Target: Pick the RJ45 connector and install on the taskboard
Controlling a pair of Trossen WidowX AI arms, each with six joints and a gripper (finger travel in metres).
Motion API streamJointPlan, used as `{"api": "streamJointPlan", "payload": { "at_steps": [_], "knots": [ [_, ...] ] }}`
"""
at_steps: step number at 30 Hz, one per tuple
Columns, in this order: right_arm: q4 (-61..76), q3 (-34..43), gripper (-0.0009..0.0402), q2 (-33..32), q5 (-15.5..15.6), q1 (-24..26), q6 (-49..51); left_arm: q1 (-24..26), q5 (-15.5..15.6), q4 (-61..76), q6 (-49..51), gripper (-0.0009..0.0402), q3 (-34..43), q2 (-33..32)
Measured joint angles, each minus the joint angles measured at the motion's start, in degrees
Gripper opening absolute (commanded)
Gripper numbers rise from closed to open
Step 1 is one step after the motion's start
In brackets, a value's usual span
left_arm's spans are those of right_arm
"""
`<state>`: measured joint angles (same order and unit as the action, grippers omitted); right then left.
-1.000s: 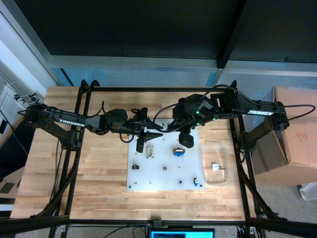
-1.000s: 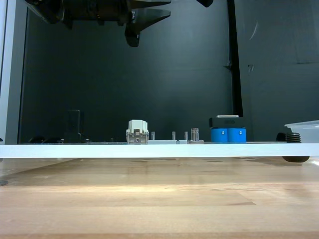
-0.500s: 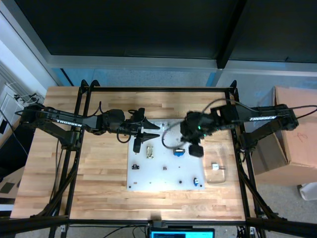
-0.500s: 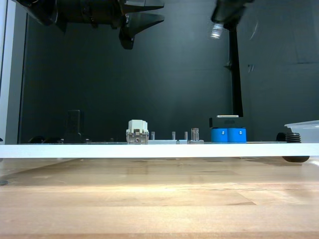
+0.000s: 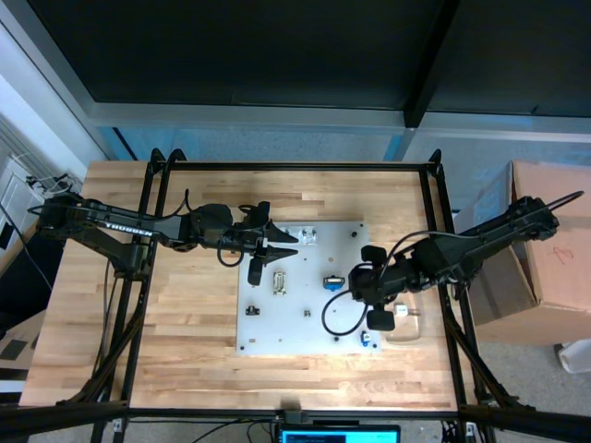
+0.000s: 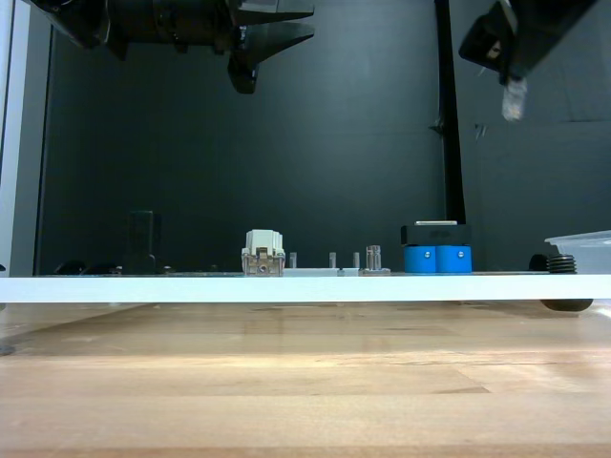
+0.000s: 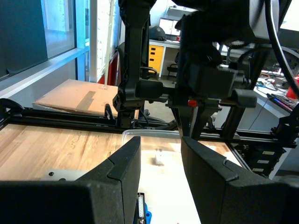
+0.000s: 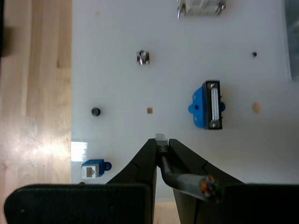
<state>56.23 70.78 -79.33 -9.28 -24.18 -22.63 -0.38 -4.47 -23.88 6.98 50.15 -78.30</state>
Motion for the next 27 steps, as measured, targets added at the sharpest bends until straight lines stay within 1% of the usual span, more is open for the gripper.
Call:
{"api": "streamJointPlan", "payload": {
  "at_steps": [5, 12, 20, 23, 27],
  "knots": [
    [-1.1, -2.2, 0.0, -0.2, -0.1, -4.1, -2.5, 0.0, 0.0, 0.0, 0.0, 0.0115, 0.0, 0.0],
    [-1.4, -2.3, 0.0, -2.7, -0.3, -7.9, -4.8, 0.0, 0.0, 0.0, 0.0, 0.0115, 0.0, 0.0],
    [-1.9, -2.3, 0.0, -6.1, -0.1, -10.0, -5.7, 0.0, 0.0, 0.0, 0.0, 0.0115, 0.0, 0.0],
    [-2.3, -2.3, 0.0, -6.8, 0.9, -10.6, -5.7, 0.0, 0.0, 0.0, 0.0, 0.0115, 0.0, 0.0],
    [-2.3, -2.3, 0.0, -7.8, 1.2, -11.0, -5.9, 0.0, 0.0, 0.0, 0.0, 0.0115, 0.0, 0.0]
  ]
}}
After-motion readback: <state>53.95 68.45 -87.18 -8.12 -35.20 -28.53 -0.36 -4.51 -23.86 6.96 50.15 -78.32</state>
